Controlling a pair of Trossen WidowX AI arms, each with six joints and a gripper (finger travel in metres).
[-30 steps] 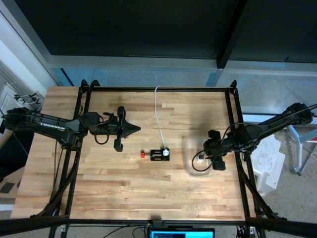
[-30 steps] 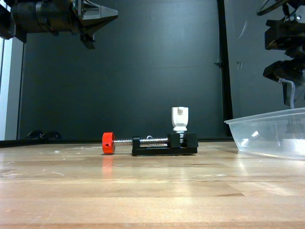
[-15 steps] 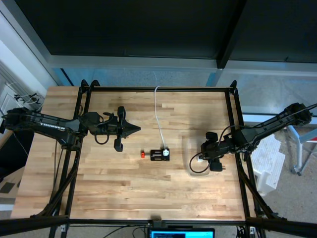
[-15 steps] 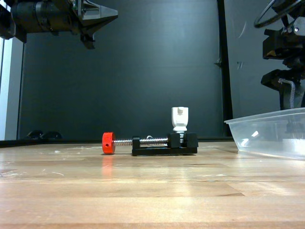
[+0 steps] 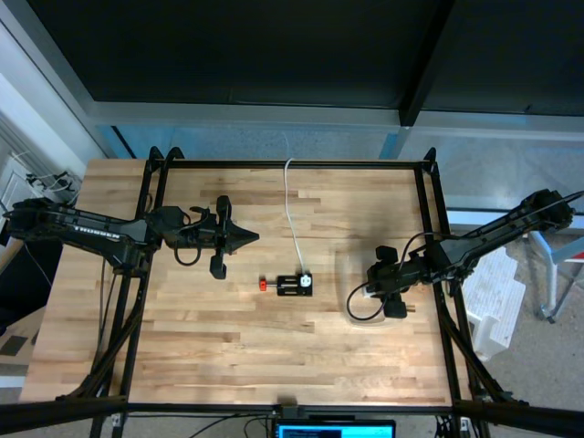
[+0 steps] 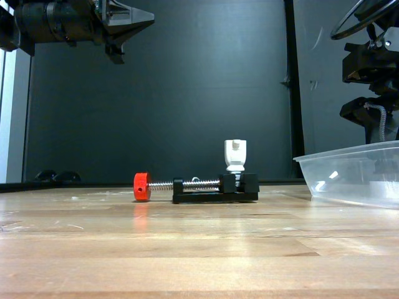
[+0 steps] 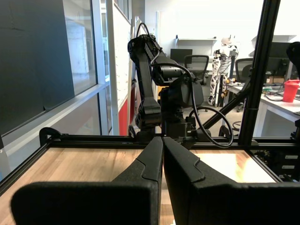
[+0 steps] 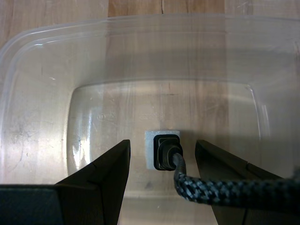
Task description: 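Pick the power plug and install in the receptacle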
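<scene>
The right gripper's two black fingers [image 8: 110,164] stand wide apart and hold nothing. The small dark black-grey power plug [image 8: 165,152] shows in the gap between them, roughly centred. It lies near the middle of the floor of the clear oblong plastic tray [image 8: 150,19], touching a small white block [image 8: 149,157]. A dark braided cord [image 8: 211,190] runs off the plug. The right gripper [image 8: 161,143] hangs over the tray; whether its tips are below the rim I cannot tell.

The step in hand looks like the grasp. It is best done by coming straight down with the plug kept centred. The pads should meet the plug's body, not the cord or the block, and close only once low enough. A square hold that leaves the mating end free should ease insertion, and the light tray may slide if nudged.

The small white-faced receptacle [image 5: 306,278] sits in a black clamp [image 6: 215,190] with a red knob [image 6: 142,186]. The clamp stands outside the tray, well apart, toward the left arm. Beyond the clamp from the tray, the left gripper [image 7: 162,140] is held high, fingers pressed together, empty.
</scene>
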